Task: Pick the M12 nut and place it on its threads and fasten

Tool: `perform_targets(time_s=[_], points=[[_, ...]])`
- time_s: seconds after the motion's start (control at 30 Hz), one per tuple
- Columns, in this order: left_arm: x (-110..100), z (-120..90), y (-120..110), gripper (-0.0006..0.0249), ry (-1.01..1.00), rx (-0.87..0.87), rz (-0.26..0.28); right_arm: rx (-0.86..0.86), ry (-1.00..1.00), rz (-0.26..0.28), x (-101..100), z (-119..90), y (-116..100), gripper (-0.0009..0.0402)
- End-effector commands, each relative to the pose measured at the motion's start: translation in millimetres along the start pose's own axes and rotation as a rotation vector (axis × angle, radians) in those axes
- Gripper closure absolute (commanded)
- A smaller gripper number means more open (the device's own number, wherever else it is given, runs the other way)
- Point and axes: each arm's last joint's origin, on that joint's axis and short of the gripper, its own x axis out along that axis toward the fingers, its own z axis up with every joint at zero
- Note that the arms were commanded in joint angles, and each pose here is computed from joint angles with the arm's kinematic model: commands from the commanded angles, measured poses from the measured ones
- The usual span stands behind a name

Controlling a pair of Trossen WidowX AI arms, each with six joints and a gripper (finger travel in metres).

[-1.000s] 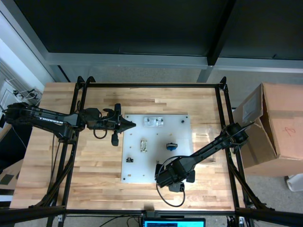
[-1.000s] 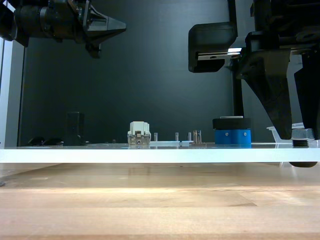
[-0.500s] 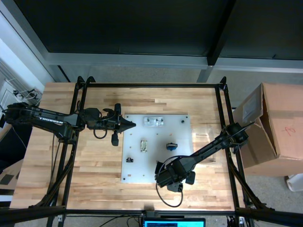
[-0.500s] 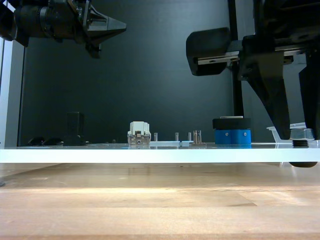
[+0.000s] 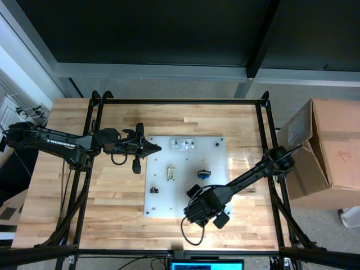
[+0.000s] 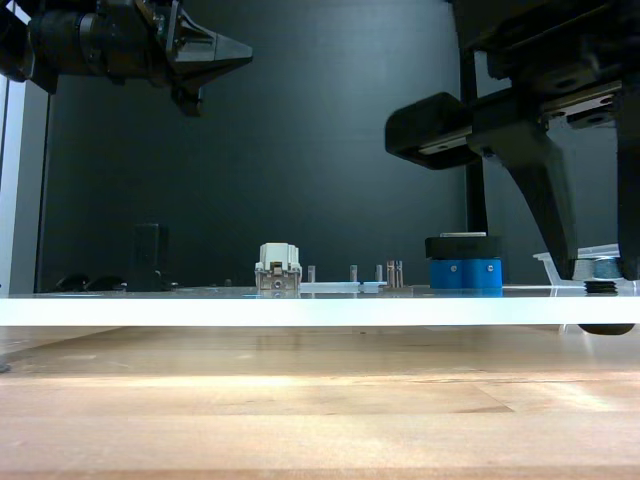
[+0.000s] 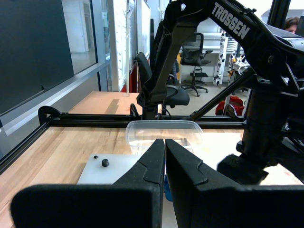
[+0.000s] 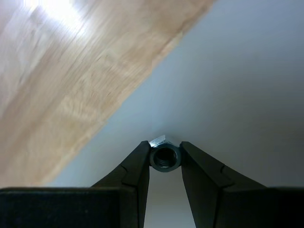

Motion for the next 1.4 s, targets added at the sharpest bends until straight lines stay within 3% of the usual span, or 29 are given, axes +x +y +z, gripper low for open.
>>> perform_targets(time_s=[0.03,0.43,0.7,0.87,1.07,1.4], points=[[0.1,-0.1,0.0,0.0243,0.000,0.000,0.000,0.150,-0.009,-0.001,0.5,1.1,0.0,0.0373],[0.1,-0.1,0.1,0.0243,0.000,0.000,0.000,0.736,-0.011,0.002,0.5,1.3,-0.1,0.0373],[0.1,-0.1,0.0,0.0243,0.000,0.000,0.000,1.275,-0.012,0.007,0.3,1.4,-0.1,0.0373],[0.1,-0.1,0.0,0.0243,0.000,0.000,0.000,1.497,-0.013,0.009,-0.2,1.4,-0.1,0.0373],[0.1,-0.1,0.0,0.0243,0.000,0.000,0.000,1.656,-0.013,0.009,-0.2,1.3,-0.1,0.0373],[0.1,-0.1,0.0,0.0243,0.000,0.000,0.000,1.731,-0.029,-0.010,-0.3,1.2,-0.7,0.0373]])
